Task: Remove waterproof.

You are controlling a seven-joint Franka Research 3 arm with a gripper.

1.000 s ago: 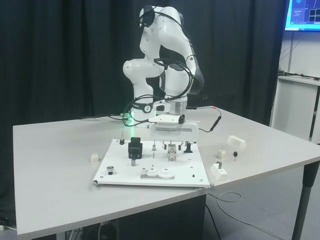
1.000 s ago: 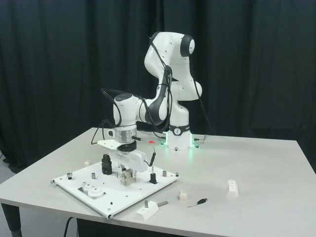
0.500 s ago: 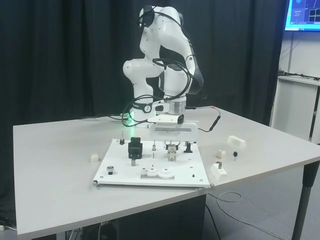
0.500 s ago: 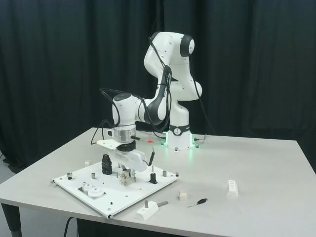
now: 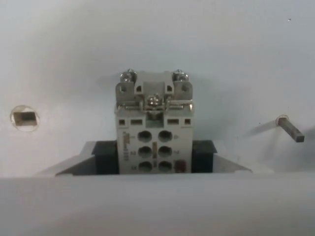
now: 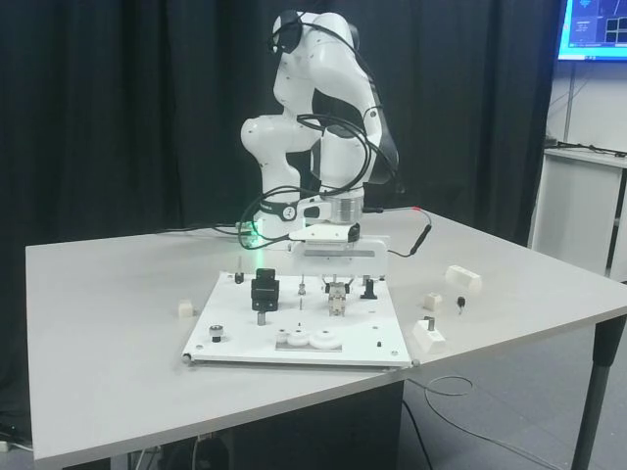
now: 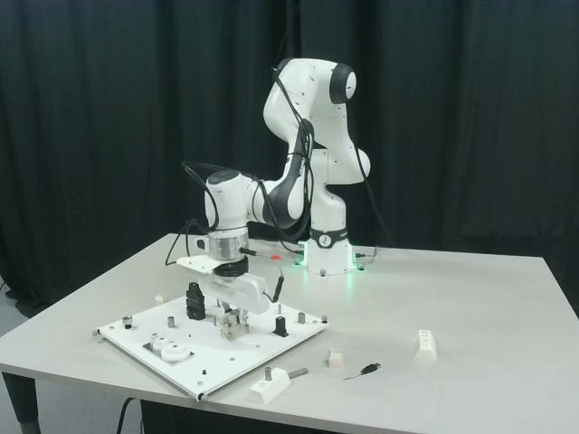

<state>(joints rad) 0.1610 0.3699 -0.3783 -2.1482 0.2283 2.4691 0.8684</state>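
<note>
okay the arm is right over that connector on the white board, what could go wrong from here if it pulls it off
Judging from the frames, three risks:
1. The connector sits between black fingers; a shallow grip could slip off during the pull.
2. The white board appears to lie loose on the table, so an upward pull might lift or shift it.
3. A metal pin and the black block stand close by; a sideways move could knock them.

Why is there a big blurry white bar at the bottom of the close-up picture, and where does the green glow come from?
In the wrist view, the bar is part of the gripper, too near the camera to be in focus; it hides the connector's lower edge. In both room views, the green glow is a light at the arm's base, shining onto the grey table.
</note>
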